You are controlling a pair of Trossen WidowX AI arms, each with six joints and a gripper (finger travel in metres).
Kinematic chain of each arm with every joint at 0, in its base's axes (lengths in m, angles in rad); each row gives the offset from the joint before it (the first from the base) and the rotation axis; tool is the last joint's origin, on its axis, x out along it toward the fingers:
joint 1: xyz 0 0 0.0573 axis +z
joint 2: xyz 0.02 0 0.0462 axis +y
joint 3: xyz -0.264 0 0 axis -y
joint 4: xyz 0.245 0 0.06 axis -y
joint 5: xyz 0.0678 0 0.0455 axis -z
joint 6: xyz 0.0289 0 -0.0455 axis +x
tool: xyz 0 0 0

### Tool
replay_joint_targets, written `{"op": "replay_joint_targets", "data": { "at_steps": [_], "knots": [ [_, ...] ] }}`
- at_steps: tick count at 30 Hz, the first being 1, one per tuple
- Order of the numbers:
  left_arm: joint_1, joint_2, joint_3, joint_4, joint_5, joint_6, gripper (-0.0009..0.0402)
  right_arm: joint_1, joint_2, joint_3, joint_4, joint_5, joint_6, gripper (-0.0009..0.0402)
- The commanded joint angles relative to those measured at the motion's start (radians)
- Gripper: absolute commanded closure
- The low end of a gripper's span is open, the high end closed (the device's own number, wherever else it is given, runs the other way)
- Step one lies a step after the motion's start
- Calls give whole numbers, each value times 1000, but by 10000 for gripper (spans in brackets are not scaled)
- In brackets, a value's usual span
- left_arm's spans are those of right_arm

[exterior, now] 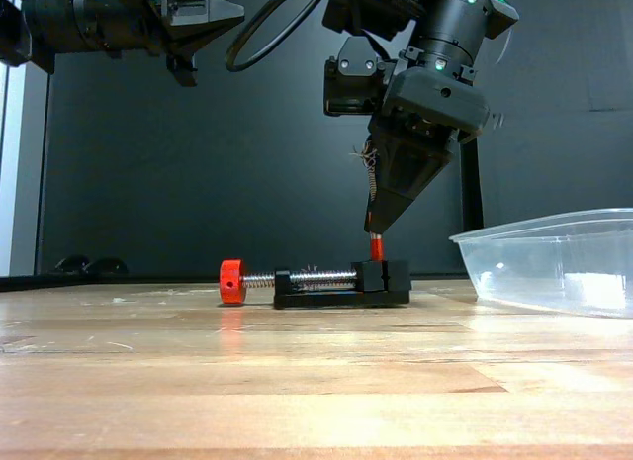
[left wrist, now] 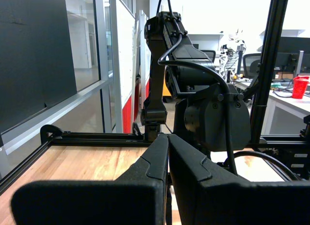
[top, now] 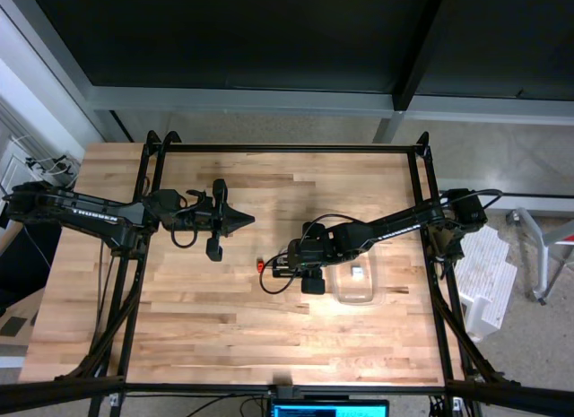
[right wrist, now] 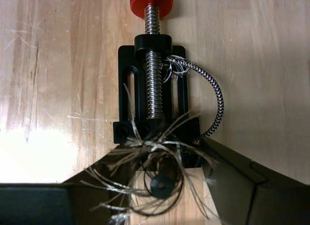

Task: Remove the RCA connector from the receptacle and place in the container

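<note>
You're in a robotics lab, and it shows: a wood table (top: 224, 345) caged by a black frame (top: 287, 149), the left arm (top: 81, 209) mounted at 9 o'clock and the right arm (top: 395, 224) at 3. The left gripper (top: 244, 221) hangs toward 10 o'clock, and the right gripper (exterior: 374, 224) sits at the centre. A screen (top: 327, 408) glows at 6 o'clock. The left wrist camera looks beyond the table to glass partitions (left wrist: 87, 65), office chairs (left wrist: 250, 63) and a desk monitor (left wrist: 296, 46).
</note>
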Motion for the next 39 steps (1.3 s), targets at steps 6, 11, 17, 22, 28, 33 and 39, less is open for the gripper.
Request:
{"op": "replay_joint_targets", "data": {
  "at_steps": [6, 11, 17, 22, 28, 33, 39],
  "knots": [
    [0, 0, 0, 0, 0, 0, 393, 1, -2, 0, 1, 0, 0, 285],
    [0, 0, 0, 0, 0, 0, 393, 1, -2, 0, 1, 0, 0, 316],
    [0, 0, 0, 0, 0, 0, 393, 1, -2, 0, 2, 0, 0, 353],
    [0, 0, 0, 0, 0, 0, 393, 1, -2, 0, 3, 0, 1, 383],
    [0, 0, 0, 0, 0, 0, 393, 1, -3, 0, 2, 0, 1, 389],
    [0, 0, 0, 0, 0, 0, 393, 0, -10, 0, 0, 0, 0, 389],
    [0, 0, 0, 0, 0, 0, 393, 0, -37, 0, -4, 0, 0, 389]
  ]
}}
